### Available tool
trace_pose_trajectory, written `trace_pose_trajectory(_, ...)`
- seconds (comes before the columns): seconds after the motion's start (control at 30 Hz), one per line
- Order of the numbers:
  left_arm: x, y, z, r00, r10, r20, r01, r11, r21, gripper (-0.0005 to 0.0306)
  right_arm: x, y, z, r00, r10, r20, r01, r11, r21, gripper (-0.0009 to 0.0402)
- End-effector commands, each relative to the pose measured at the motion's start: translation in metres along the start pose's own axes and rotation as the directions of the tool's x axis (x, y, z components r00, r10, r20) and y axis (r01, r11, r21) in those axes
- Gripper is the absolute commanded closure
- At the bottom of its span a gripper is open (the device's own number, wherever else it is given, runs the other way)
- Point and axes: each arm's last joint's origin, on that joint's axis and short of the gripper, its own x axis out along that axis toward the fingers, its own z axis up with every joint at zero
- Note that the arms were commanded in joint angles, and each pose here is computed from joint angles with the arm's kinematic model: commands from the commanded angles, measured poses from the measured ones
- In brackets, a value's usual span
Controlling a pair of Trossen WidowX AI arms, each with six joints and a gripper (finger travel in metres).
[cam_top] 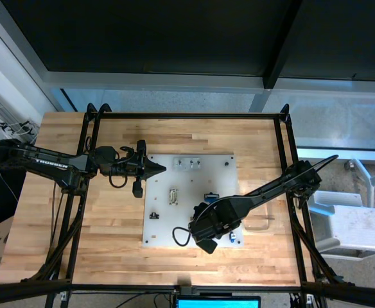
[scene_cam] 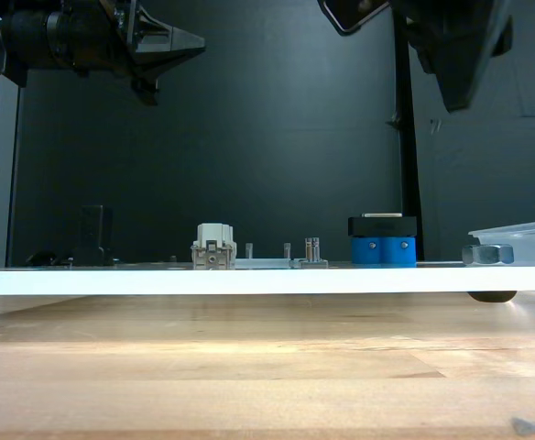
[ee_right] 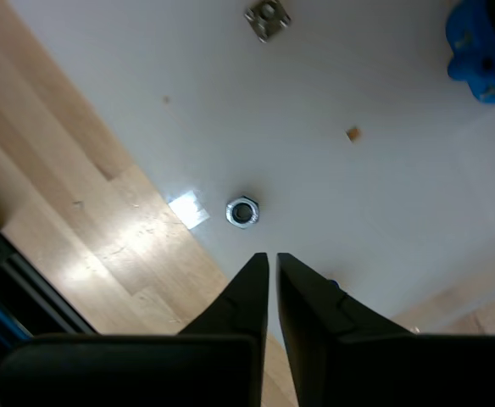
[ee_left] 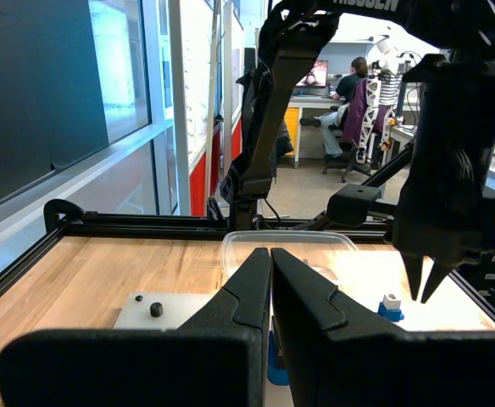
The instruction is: Unfasten the M12 fastener and place in the container
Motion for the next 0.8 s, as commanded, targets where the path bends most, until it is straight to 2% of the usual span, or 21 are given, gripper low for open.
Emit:
trace_pose_trajectory(0.03, 0.000, 0.000, 0.000, 1.000, 0.000, 0.000, 0.000, 1.000, 0.000, 0.0300, 0.008, 0.002, -0.002, 1.000, -0.025, -0.014, 0.025, 1.000, -0.007, 0.0334)
trace_pose_trajectory(0.27, 0.000, 0.000, 0.000, 1.000, 0.000, 0.000, 0.000, 1.000, 0.000, 0.0300, 0.017, 0.007, -0.003, 0.999, -0.042, -0.017, 0.041, 0.999, -0.020, 0.0240)
trace_pose_trajectory(0.43, 0.000, 0.000, 0.000, 1.000, 0.000, 0.000, 0.000, 1.000, 0.000, 0.0300, 0.028, 0.010, -0.002, 0.998, -0.062, -0.017, 0.061, 0.997, -0.042, 0.0189)
trace_pose_trajectory(0.57, 0.000, 0.000, 0.000, 1.000, 0.000, 0.000, 0.000, 1.000, 0.000, 0.0300, 0.036, 0.013, -0.002, 0.997, -0.077, -0.022, 0.076, 0.996, -0.048, 0.0170)
trace_pose_trajectory(0.73, 0.000, 0.000, 0.000, 1.000, 0.000, 0.000, 0.000, 1.000, 0.000, 0.0300, 0.043, 0.015, -0.002, 0.998, -0.063, -0.013, 0.063, 0.997, -0.048, 0.0164)
trace_pose_trajectory(0.8, 0.000, 0.000, 0.000, 1.000, 0.000, 0.000, 0.000, 1.000, 0.000, 0.0300, 0.047, 0.016, -0.002, 0.998, -0.069, -0.016, 0.068, 0.996, -0.049, 0.0165)
